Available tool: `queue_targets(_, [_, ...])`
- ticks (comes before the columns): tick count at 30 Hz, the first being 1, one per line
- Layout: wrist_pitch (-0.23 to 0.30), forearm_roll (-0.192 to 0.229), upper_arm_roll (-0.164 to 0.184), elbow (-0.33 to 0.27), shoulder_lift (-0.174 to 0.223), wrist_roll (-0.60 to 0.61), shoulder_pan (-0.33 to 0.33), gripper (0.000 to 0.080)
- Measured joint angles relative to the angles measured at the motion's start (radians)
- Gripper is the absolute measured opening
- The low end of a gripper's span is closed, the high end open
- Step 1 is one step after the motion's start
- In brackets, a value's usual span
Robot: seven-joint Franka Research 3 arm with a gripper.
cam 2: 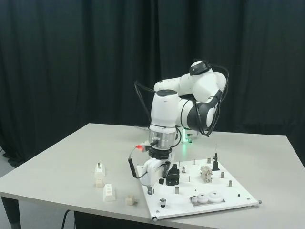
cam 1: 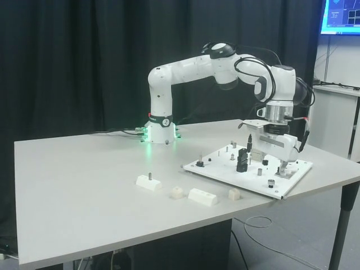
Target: Pick square peg 2.
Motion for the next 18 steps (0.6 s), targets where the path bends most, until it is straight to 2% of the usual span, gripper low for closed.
queue_targets(18, [-0.022, -0.043, -0.022, 0.022, 0.000, -0.093, -0.001, 0.0800])
